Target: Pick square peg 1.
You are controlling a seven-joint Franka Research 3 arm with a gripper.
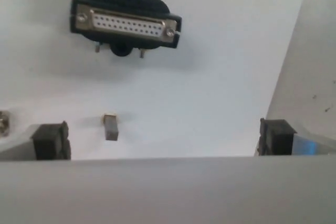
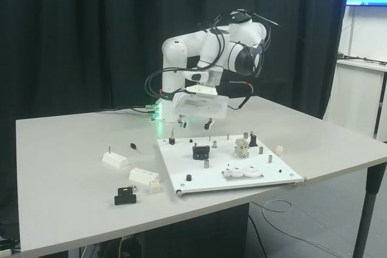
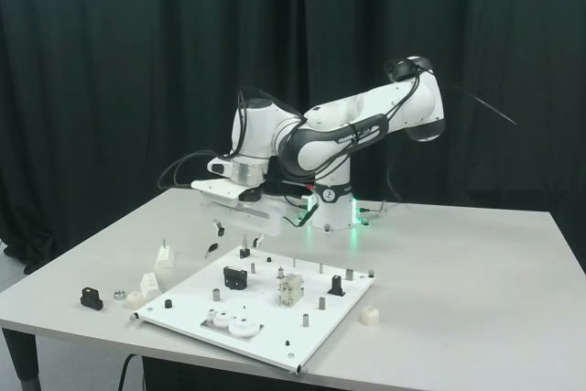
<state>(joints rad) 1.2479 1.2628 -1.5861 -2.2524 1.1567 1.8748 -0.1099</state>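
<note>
You see the gripper with jaws spread wide over the white board, a small square peg standing between them, and a black multi-pin connector beyond.

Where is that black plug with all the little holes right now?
The black connector stands on the white board, seen in the wrist view just beyond a small square peg, below the open gripper.

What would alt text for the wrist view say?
A small square peg stands on the white board between the open gripper's black fingertips, nearer one of them. A black multi-pin connector sits beyond it.
</note>
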